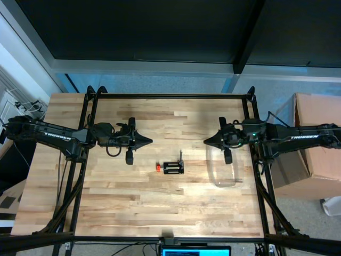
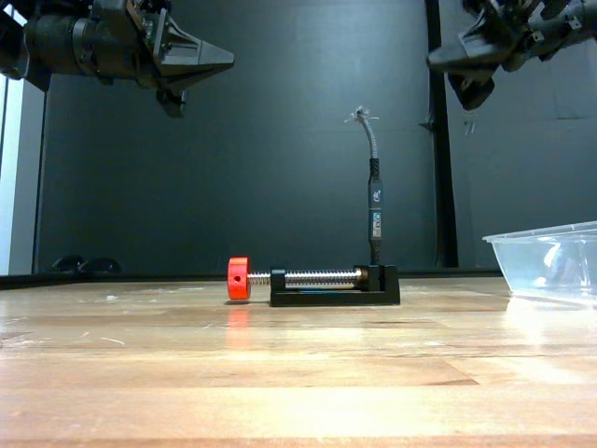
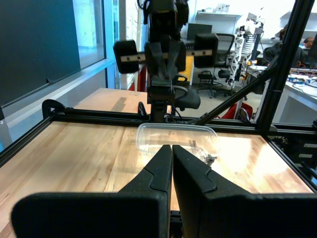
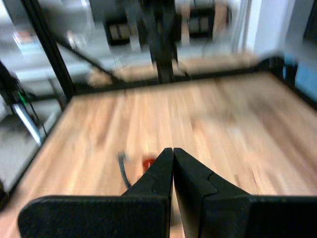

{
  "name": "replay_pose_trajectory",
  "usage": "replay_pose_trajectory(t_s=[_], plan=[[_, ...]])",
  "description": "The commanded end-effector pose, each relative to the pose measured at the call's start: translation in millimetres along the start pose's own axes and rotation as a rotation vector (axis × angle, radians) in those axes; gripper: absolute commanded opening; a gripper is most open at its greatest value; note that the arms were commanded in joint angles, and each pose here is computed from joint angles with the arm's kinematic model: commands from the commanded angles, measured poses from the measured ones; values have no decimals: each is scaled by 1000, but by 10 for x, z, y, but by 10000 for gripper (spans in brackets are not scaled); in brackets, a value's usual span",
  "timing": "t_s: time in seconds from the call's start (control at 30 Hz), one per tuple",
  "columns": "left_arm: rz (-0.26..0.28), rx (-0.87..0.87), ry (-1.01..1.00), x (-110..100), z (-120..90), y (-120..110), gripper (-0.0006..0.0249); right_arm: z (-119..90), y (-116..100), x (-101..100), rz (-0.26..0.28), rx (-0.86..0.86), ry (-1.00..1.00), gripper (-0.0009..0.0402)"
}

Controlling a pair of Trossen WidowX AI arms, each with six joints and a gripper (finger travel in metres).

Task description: Remove the USB-C connector from the USB-C receptacle and place in the container

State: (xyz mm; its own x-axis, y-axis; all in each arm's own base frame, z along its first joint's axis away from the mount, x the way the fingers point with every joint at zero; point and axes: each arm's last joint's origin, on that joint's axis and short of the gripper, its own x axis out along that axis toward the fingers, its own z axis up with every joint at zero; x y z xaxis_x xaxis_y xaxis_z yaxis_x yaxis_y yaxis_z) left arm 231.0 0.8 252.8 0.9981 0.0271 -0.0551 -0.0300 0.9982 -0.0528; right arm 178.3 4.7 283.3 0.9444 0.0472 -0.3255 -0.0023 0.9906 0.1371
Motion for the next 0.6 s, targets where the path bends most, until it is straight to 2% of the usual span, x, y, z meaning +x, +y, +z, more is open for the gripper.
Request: replay_pose_trajectory(t_s=[0.03,0.17,0.27,0.43,0.6], plan=[[0,0,1,0,0,0,0,79,72,56,13,-8,140,0],[0,0,-2,0,2,0,0,183,192,157,36,-26,281,0],[0,0,-2,0,2,0,0,249,281,249,32,-42,384,1],[0,0,-1,0,2,0,0,351,420,423,-21,-98,557,13],[0,0,-1,0,2,-1,0,479,509,637,-40,-112,686,40]])
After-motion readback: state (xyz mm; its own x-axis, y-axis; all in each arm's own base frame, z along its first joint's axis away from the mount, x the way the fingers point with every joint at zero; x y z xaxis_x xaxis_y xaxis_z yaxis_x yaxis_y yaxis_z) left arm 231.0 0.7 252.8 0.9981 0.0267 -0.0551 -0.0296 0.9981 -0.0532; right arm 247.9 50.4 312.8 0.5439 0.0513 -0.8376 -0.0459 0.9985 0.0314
